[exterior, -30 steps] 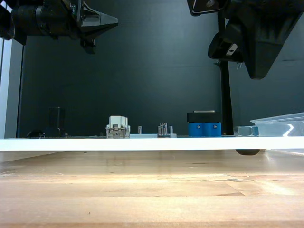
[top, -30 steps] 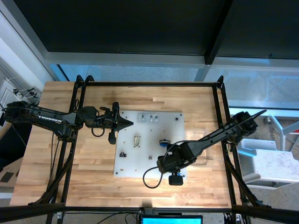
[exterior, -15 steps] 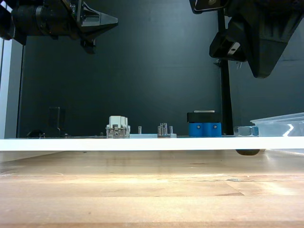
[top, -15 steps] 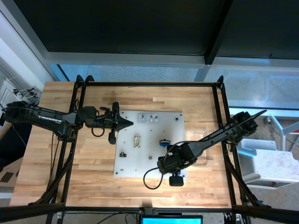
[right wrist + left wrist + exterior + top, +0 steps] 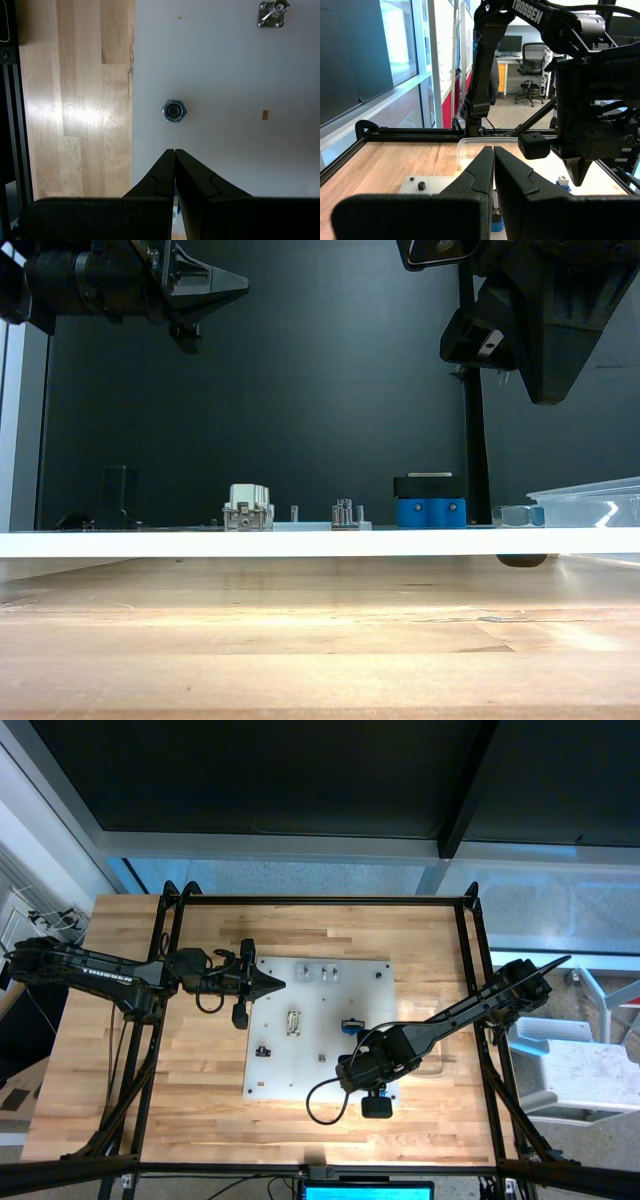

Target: Pick the M12 fastener and fasten on the M12 threads

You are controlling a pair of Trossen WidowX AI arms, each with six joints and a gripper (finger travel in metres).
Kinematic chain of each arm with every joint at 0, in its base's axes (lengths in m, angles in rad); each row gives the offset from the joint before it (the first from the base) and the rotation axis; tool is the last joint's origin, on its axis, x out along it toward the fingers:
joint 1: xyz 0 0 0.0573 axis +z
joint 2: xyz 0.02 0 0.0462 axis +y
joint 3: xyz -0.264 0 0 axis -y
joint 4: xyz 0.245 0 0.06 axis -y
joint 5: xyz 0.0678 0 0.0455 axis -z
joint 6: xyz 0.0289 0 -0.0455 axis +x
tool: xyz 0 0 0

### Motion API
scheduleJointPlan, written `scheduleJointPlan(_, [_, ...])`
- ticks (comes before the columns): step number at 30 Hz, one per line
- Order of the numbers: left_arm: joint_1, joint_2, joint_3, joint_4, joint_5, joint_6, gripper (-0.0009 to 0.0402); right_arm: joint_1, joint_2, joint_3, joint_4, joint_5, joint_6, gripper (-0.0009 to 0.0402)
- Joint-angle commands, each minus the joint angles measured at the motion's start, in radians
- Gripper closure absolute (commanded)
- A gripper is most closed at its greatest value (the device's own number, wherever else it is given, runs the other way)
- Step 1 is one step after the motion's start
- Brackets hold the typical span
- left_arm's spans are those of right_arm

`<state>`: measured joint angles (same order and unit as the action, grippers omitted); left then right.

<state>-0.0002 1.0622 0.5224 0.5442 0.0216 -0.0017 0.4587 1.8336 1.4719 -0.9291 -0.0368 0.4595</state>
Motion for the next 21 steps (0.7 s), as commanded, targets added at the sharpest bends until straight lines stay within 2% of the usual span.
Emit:
scheduleJointPlan(1, [0.000, 0.000, 0.000, 0.000, 0.000, 0.000, 0.0393, 0.000, 0.001, 0.000, 0.000, 0.001, 0.000, 0.0393])
scheduleJointPlan(21, [0.000, 0.000, 0.000, 0.000, 0.000, 0.000, 0.0393, 0.000, 0.001, 0.000, 0.007, 0.001, 0.000, 0.0393])
